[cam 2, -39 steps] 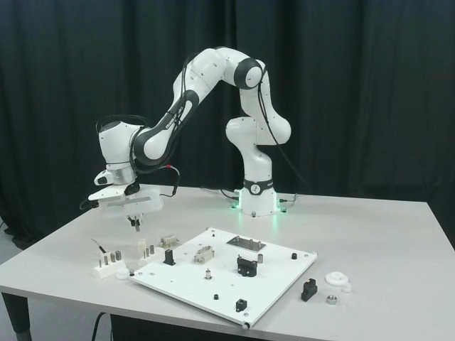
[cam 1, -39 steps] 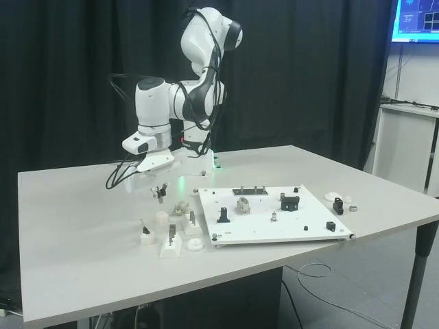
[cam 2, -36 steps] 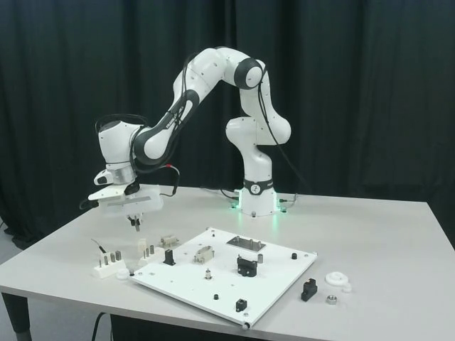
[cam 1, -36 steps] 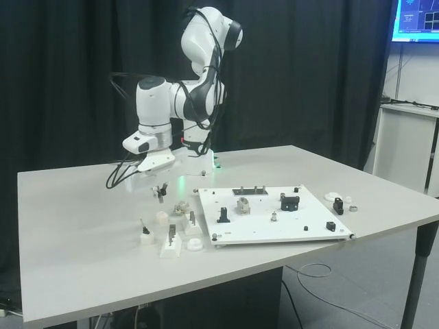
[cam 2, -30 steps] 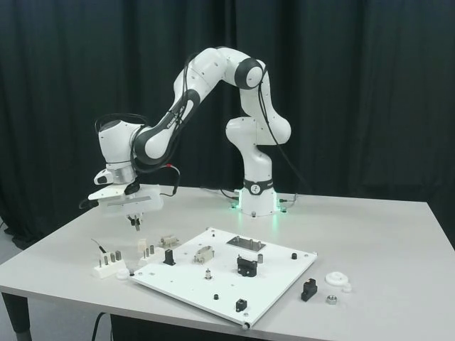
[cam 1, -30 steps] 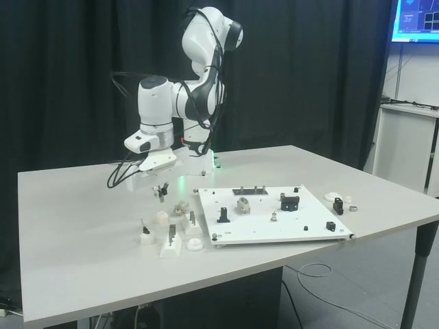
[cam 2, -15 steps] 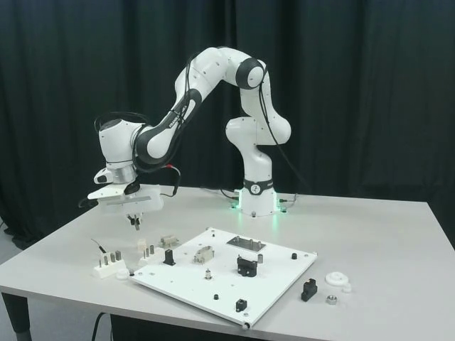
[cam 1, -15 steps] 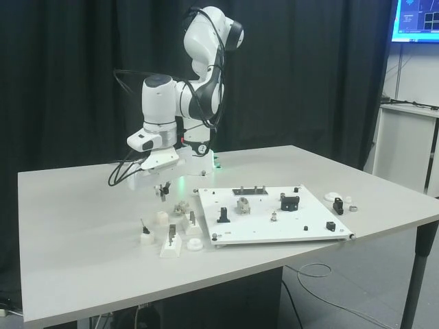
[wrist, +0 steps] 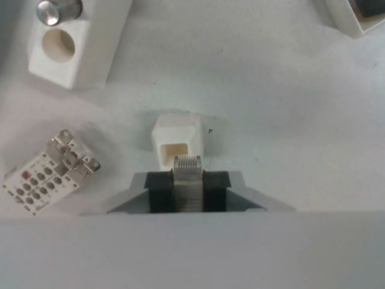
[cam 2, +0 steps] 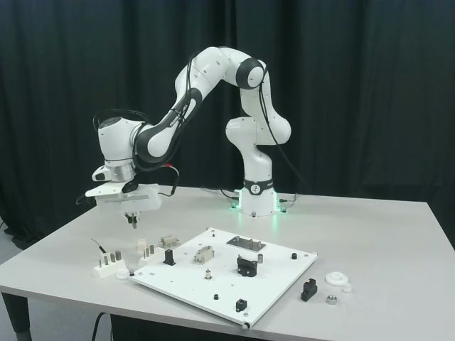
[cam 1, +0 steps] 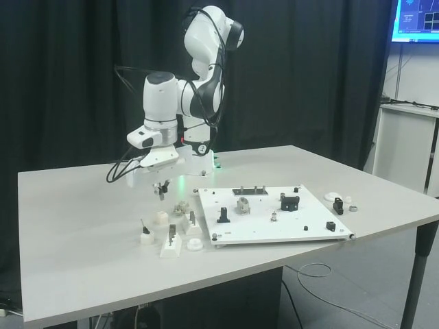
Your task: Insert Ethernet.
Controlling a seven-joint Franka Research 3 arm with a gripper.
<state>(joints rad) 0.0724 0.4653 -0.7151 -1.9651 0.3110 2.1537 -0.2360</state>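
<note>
The gripper (wrist: 188, 191) is pinching the Ethernet plug (wrist: 187, 167) between its black fingers (wrist: 158, 191), with the plug's contact end poking out past the fingertips. In the wrist view the plug is hanging directly above a small white block (wrist: 178, 139) with a square opening in its upper face; the plug is overlapping the block's near edge in that picture, and I cannot tell whether the two are touching. From the block, a small circuit-board part (wrist: 47, 176) is lying at about 8 o'clock on the grey surface (wrist: 289, 108), and a white holder (wrist: 78, 37) carrying one metal peg beside an empty round hole is sitting at about 10 o'clock.

In the first room view the white arm (cam 1: 199, 89) is reaching down over the surface, and the gripper (cam 1: 162, 188) is hanging above a cluster of small white fixtures (cam 1: 168, 233), apart from them. The white board (cam 1: 271, 214) with its black and metal fittings is lying at roughly 3 o'clock from that cluster. A green light (cam 2: 234, 206) is glowing at the arm's base.
</note>
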